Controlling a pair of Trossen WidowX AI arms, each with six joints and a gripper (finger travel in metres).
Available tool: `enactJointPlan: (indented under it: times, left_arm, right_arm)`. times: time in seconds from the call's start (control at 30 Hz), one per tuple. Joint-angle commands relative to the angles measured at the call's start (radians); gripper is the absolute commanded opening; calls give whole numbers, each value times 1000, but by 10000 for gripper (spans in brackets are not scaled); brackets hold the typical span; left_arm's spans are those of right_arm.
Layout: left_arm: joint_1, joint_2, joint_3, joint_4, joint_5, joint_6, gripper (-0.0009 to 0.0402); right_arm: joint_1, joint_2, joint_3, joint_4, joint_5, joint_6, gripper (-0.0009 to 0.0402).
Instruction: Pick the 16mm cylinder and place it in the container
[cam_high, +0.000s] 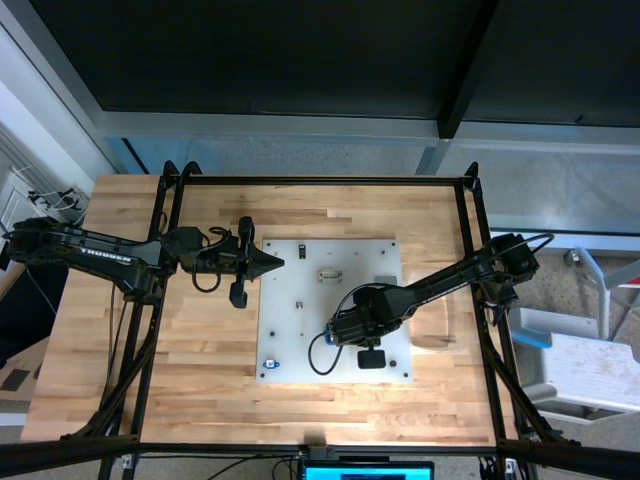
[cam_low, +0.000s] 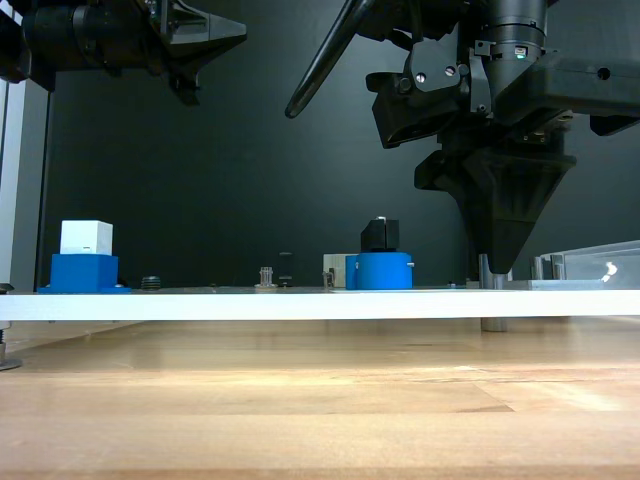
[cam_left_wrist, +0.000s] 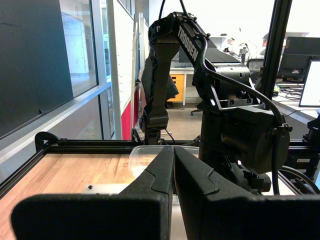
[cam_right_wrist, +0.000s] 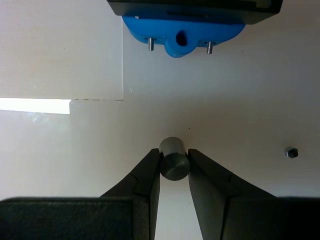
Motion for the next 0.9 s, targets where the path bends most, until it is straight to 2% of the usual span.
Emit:
enactJointPlan:
  times: [0.03, 0.43, 0.9]
  left_arm:
    - [0, 0, 0, 0, 0, 0, 0]
    - [0, 0, 0, 0, 0, 0, 0]
    - [0, 0, 0, 0, 0, 0, 0]
  right_arm:
    - [0, -2, 0, -3, 0, 0, 32]
    - [0, -38, 1, -20, 1, 8, 28]
    - [0, -128, 1, -46, 1, 10, 27]
